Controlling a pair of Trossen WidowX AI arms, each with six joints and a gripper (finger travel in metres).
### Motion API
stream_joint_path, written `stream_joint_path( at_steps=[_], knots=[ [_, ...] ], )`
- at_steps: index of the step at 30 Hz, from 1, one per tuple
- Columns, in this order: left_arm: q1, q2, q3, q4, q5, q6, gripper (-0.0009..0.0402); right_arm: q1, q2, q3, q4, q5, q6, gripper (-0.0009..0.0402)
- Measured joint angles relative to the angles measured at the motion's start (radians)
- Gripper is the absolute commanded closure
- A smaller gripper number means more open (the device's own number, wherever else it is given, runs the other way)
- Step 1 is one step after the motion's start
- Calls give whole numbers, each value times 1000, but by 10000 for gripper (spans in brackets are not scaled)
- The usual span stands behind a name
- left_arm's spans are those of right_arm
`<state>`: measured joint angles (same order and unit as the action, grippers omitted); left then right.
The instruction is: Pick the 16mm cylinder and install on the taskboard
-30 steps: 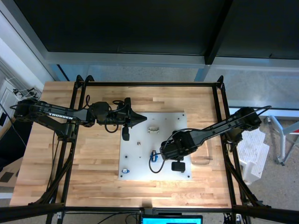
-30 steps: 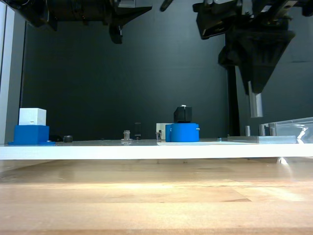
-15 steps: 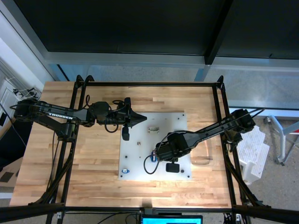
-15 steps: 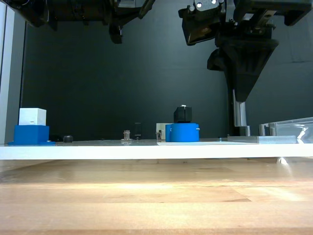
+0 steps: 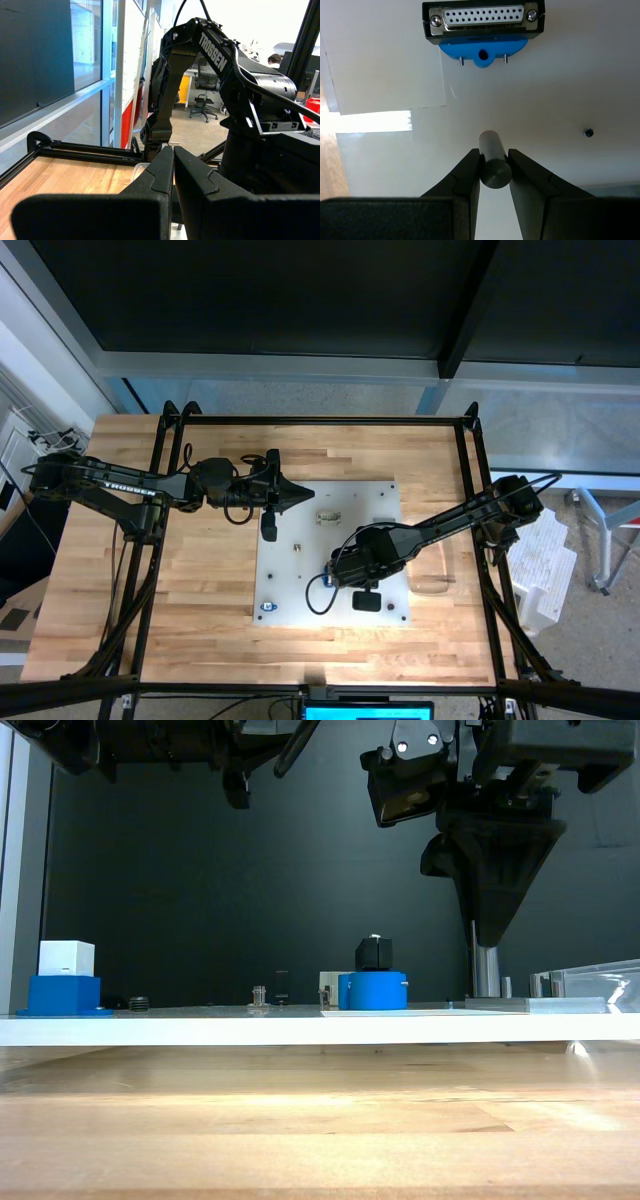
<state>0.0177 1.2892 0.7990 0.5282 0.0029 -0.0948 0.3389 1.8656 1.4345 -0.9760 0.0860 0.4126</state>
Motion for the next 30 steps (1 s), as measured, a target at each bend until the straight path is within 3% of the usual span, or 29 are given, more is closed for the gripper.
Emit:
stream_joint_path(
  at_steps=[30],
  knots=[
    [0,0,0,0,0,0,393,2,8,-55,71,0,1,382]
  ],
)
